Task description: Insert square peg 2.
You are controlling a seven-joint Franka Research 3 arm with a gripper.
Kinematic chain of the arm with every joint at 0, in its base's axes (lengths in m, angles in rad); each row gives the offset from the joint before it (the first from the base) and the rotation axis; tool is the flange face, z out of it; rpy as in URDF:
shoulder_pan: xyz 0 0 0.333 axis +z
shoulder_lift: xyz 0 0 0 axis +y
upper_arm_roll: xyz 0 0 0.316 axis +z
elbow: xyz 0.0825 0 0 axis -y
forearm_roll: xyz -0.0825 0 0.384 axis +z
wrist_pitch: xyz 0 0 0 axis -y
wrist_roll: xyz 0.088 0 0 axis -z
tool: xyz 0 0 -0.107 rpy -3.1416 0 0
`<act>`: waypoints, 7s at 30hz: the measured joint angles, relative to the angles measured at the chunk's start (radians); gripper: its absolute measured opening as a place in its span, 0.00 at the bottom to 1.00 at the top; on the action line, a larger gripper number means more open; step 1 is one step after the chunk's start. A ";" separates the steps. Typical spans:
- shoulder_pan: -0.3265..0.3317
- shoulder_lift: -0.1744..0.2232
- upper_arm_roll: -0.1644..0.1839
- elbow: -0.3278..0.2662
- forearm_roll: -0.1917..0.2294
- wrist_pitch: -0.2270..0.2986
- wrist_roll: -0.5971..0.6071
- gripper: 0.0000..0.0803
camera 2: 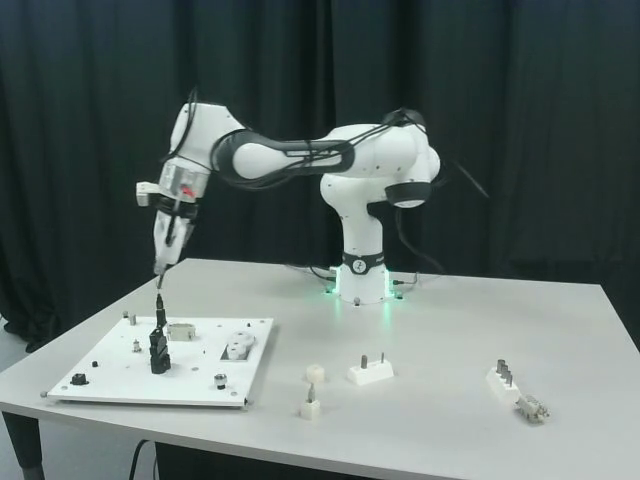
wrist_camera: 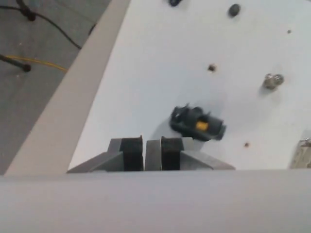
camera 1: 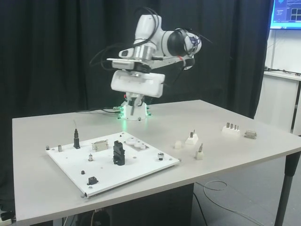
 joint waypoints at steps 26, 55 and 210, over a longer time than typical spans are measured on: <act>-0.223 0.034 0.062 0.062 0.076 -0.047 0.049 0.09; -0.452 0.054 0.227 0.266 0.102 -0.073 0.216 0.09; -0.592 0.048 0.429 0.427 -0.007 -0.056 0.190 0.09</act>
